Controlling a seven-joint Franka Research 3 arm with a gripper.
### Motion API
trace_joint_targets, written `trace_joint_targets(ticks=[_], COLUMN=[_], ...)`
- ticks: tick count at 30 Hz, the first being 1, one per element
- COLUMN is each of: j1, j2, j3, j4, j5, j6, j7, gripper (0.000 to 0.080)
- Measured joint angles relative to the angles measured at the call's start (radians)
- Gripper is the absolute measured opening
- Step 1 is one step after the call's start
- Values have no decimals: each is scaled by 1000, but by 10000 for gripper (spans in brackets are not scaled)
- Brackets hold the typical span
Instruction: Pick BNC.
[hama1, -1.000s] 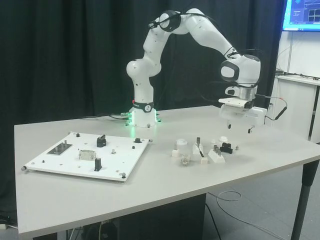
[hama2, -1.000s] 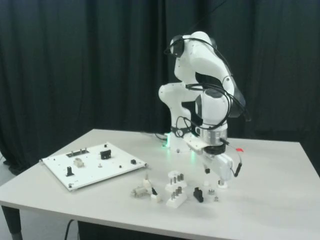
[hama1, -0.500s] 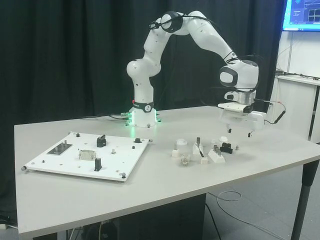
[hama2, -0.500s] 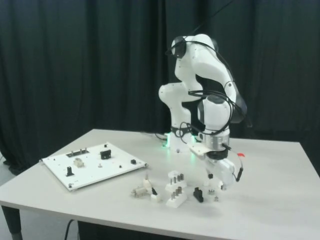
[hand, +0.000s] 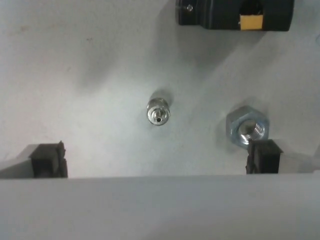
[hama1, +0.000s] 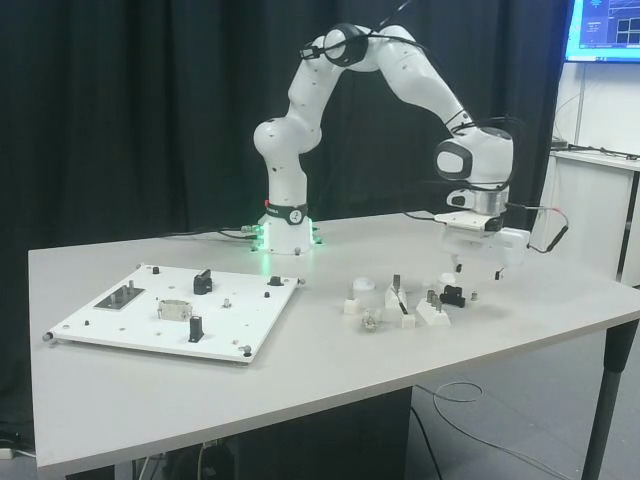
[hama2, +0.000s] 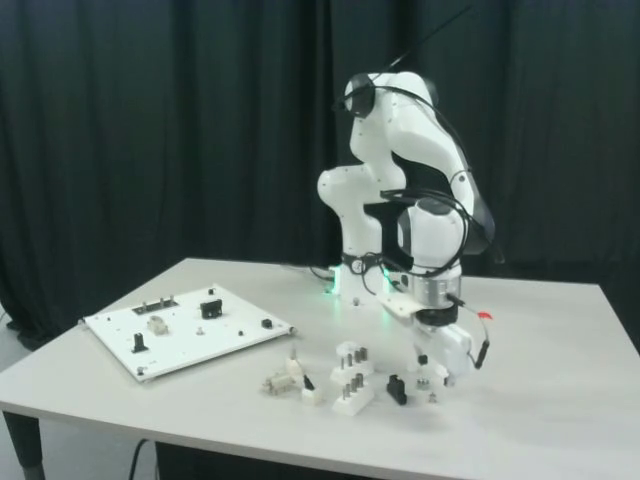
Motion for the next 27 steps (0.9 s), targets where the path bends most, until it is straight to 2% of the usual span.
trace_joint_targets(ticks=[11,27], j1=[18,17], j2=[25,61], j3=[0,-8], j4=[-18,-29], j5=[-1,-5], j6=[63,112], j7=[0,-14], gripper=[802,802])
